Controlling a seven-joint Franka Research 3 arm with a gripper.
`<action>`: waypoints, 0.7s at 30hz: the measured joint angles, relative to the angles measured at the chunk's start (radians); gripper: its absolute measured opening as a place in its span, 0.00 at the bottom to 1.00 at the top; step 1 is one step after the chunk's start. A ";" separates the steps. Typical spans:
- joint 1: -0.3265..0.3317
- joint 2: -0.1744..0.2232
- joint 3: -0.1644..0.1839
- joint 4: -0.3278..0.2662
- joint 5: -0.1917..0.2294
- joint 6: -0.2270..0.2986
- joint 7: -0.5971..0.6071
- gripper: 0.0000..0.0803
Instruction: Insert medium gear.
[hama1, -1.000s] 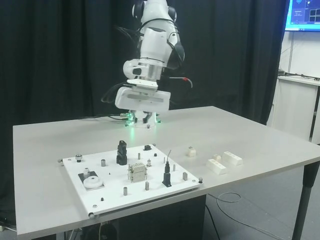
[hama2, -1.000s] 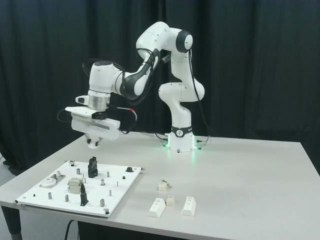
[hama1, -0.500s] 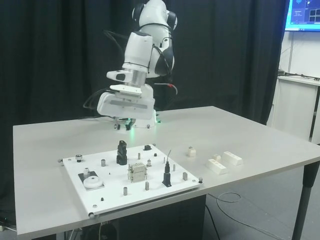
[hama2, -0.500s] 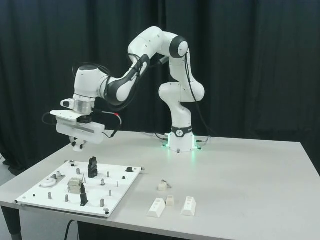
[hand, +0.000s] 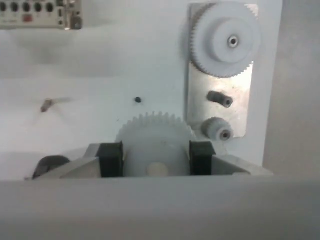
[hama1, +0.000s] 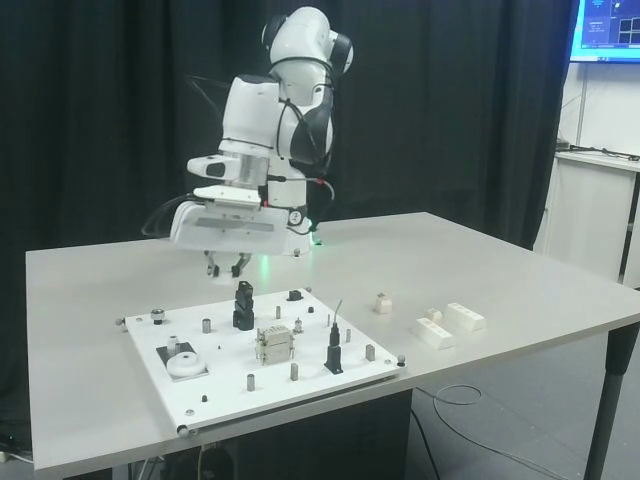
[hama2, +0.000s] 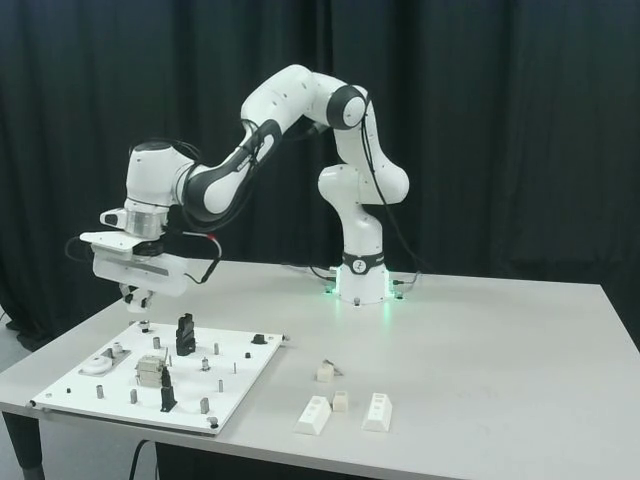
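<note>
While my claw (hand: 152, 159) is clamped on the medium gear (hand: 156, 137) above the white board (hama1: 265, 370), I should centre its bore over the bare peg (hand: 220, 99) between the mounted gears, then lower squarely.

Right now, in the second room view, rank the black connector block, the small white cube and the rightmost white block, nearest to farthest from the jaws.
1. black connector block, on the board, beside the jaws holding the medium gear.
2. small white cube, on the table past the board.
3. rightmost white block, near the table's front edge.
</note>
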 joint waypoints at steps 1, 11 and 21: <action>-0.004 0.007 0.001 0.007 0.005 -0.001 -0.004 0.35; -0.060 0.066 0.022 0.085 0.013 -0.025 -0.043 0.35; -0.124 0.132 0.048 0.173 0.033 -0.053 -0.087 0.35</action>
